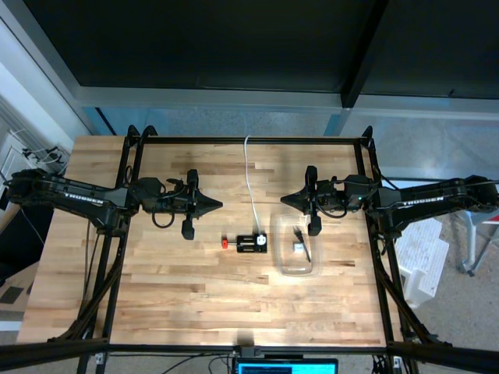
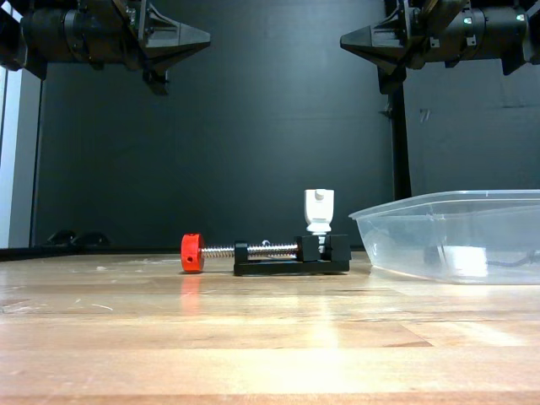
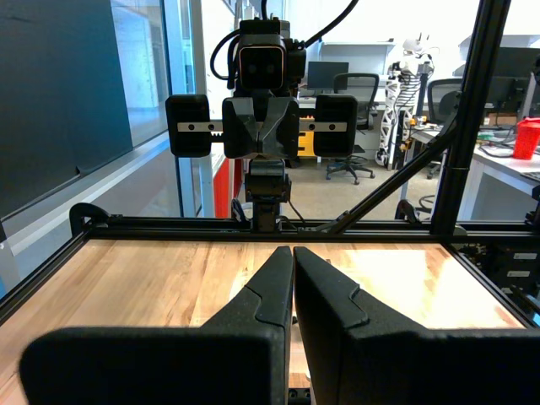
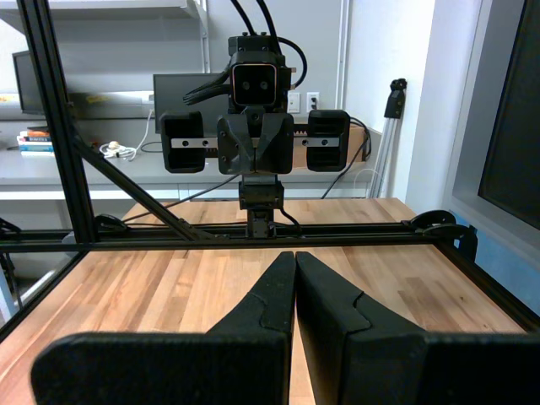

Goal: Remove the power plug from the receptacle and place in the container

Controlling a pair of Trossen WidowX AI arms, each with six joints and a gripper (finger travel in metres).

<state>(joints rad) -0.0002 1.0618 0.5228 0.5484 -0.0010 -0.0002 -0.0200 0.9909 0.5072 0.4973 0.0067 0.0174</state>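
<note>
Evidently the plug (image 1: 301,238) is out of its socket: I can see it with its short lead lying on the floor of the container (image 1: 297,273), just beside a small white cube (image 1: 299,247). The container sits on the worktop (image 1: 156,296) right of centre, nearer the right edge than the left. I read that spot as chosen so the drop from the socket is short.

The receptacle (image 1: 261,240) stands just left of the container, clamped upright in a black vise (image 1: 248,244). From the low view its top is bare, with nothing plugged into it. The vise is there, I judge, to hold the socket down against the pull of an extraction. Its orange knob (image 1: 224,243) points toward the left edge. The white cable (image 1: 250,179) runs from the receptacle to the far edge.

Neither arm is holding anything. The left gripper (image 1: 217,205) hangs high over the worktop left of centre, and the right gripper (image 1: 285,199) hangs high just beyond the container's far wall. They face each other well apart. Both wrist views show the fingers pressed together on nothing.

My judgement is that the task is done, with the arms pulled up clear of the work.
</note>
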